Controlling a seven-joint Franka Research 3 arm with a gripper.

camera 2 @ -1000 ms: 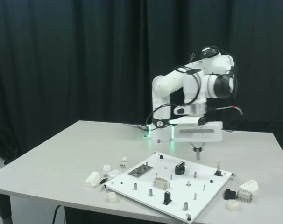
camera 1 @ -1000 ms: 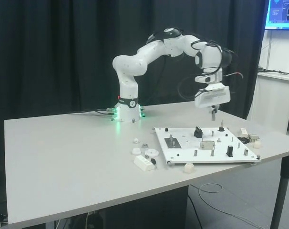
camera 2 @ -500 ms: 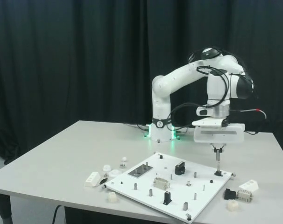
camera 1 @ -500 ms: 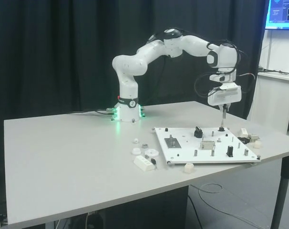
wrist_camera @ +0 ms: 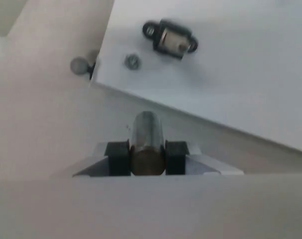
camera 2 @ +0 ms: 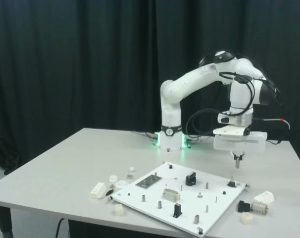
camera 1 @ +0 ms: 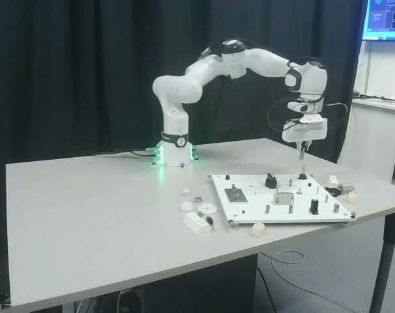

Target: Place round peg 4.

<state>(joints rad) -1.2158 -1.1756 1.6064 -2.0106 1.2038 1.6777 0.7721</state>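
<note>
My gripper [wrist_camera: 147, 158] is shut on a grey metal round peg [wrist_camera: 147, 137], which stands upright between the black pads [wrist_camera: 117, 157]. In the room views the gripper [camera 1: 302, 147] [camera 2: 236, 157] hangs above the far right corner of the white board [camera 1: 249, 203] [camera 2: 184, 208], with the peg [camera 2: 236, 163] pointing down. A small black socket [camera 1: 302, 175] [camera 2: 231, 183] stands on the board just below the peg. In the wrist view the board's corner [wrist_camera: 216, 74] carries a black fixture [wrist_camera: 169, 39] and a screw [wrist_camera: 133, 61], and the peg is over bare table just off the board's edge.
Several black and grey pegs and fixtures stand on the board. Loose white parts [camera 1: 197, 218] [camera 2: 103, 189] lie on the table beside its left side. Connectors [camera 1: 341, 188] [camera 2: 256, 203] lie off its right side. The arm's base [camera 1: 173, 153] glows green at the back.
The gripper with the peg has swung from over the board's back edge out toward its far right corner. It has risen slightly over the last half second.
</note>
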